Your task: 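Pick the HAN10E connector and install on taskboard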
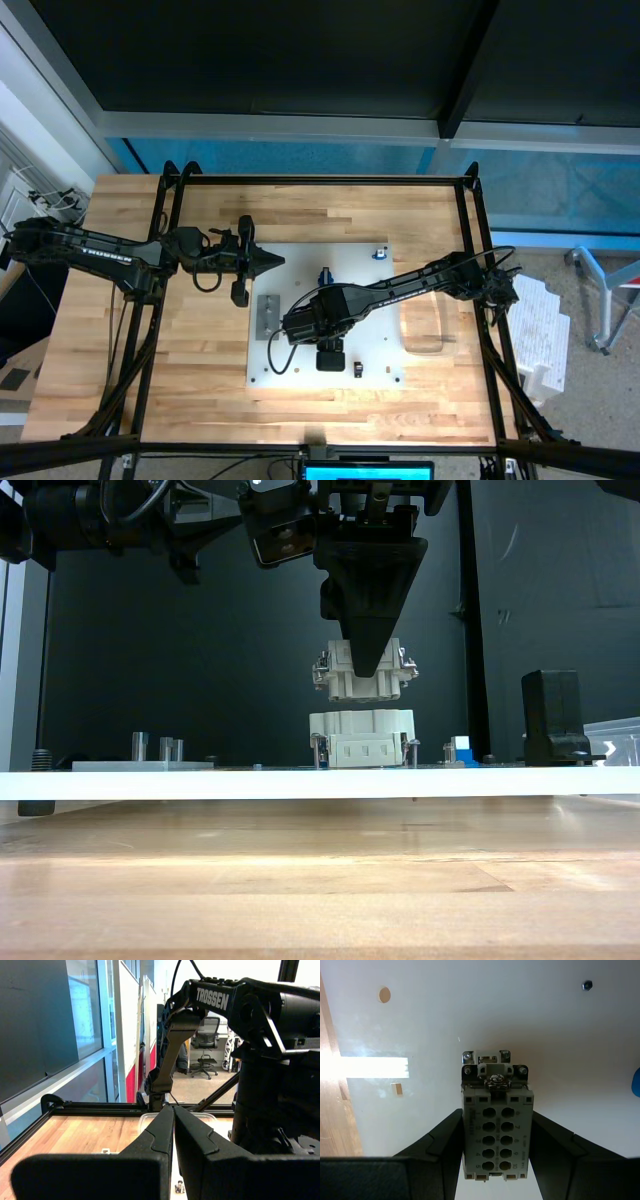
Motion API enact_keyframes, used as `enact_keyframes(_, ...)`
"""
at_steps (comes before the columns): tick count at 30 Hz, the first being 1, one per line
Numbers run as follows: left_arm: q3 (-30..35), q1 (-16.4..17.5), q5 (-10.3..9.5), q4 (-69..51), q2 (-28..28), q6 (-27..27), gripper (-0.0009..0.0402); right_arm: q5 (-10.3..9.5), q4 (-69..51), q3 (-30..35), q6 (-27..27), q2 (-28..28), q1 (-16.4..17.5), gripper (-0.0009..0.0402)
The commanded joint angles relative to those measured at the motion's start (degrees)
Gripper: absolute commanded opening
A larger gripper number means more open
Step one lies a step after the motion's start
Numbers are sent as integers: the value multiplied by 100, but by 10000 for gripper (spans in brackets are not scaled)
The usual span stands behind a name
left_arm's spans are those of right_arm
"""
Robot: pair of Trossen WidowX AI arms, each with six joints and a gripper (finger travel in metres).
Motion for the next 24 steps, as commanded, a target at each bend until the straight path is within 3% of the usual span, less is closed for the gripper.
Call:
enact_keyframes(1,2,0,0,0,2,0,1,15,114,-42,-42,-2,4,18)
enact_keyframes(24,2,0,0,0,2,0,1,52,249,-208,-101,-2,4,18)
